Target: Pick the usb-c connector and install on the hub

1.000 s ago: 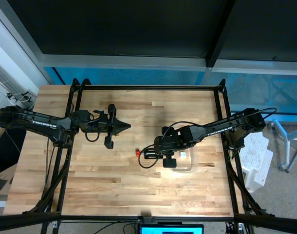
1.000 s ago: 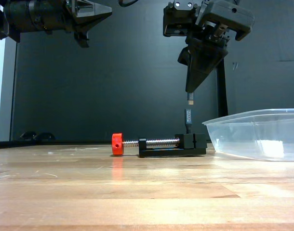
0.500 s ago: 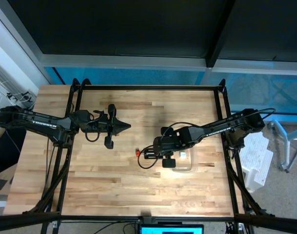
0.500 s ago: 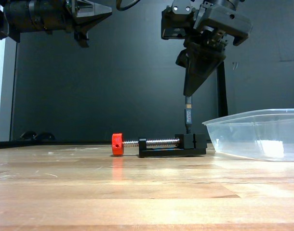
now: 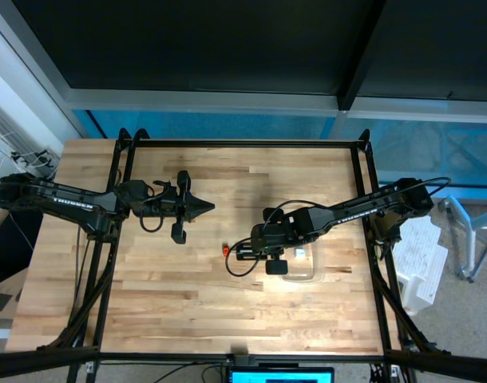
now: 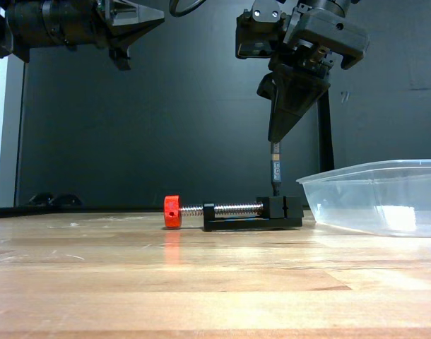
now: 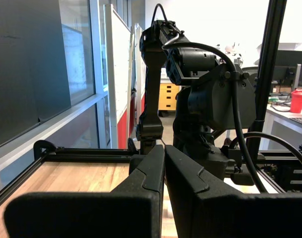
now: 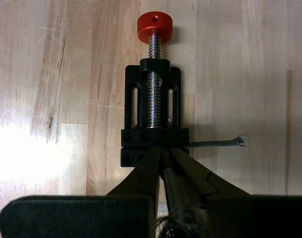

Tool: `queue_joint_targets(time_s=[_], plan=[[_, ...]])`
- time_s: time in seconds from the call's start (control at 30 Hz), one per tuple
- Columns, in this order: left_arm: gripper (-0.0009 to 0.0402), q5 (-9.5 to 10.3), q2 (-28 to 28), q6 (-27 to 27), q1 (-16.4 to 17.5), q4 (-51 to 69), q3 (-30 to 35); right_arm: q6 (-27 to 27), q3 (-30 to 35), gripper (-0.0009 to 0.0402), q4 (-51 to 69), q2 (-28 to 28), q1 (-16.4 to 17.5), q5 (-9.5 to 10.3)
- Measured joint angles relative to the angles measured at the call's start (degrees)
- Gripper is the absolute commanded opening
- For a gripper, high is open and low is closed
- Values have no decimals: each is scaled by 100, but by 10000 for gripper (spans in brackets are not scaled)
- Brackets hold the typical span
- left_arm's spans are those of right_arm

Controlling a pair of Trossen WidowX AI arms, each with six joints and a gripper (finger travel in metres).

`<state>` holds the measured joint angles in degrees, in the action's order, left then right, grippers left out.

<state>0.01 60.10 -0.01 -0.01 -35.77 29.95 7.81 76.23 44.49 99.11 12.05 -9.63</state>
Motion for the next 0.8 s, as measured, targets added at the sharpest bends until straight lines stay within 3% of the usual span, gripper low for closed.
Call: queue_joint_targets(time_s=[0.8], plan=[[0,2,0,0,0,-7,-2,4,-85,0,-81,-28,-22,2]])
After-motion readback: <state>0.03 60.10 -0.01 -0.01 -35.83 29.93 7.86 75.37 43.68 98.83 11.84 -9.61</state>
